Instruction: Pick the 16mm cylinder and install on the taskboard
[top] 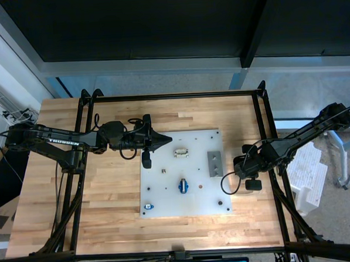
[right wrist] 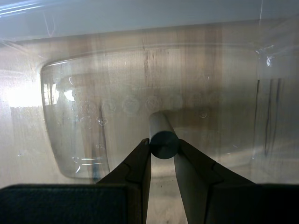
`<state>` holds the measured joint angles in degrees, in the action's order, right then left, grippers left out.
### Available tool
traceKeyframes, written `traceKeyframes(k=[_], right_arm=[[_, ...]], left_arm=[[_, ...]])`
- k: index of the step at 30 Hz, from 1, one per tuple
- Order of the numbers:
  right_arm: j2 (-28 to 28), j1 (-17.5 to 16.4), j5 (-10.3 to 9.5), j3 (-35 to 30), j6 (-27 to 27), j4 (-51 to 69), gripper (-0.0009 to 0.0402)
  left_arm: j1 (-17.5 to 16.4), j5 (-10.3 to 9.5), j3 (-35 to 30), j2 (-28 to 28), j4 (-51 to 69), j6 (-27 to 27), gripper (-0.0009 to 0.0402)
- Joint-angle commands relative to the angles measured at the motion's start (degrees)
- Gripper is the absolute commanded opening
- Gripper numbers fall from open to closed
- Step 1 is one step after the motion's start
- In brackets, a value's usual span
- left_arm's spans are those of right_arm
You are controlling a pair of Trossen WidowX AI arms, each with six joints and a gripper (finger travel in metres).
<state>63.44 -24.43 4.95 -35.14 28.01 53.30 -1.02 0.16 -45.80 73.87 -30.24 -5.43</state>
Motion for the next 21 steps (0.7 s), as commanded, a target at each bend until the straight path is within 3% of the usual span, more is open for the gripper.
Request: traceKeyframes(k=[1, 21], right_arm=[[0.0, 0.0, 0.0, -0.02, 0.07, -0.02, 0.0], [0.0, -0.07, -0.02, -1.53, 0.07, 0.33, 0.0]], left_arm=[[-0.02, 0.0, 0.0, 0.0, 0.0, 0.0, 0.0], [0.0, 0.0, 0.0, 0.0, -0.02, 0.0, 0.0]])
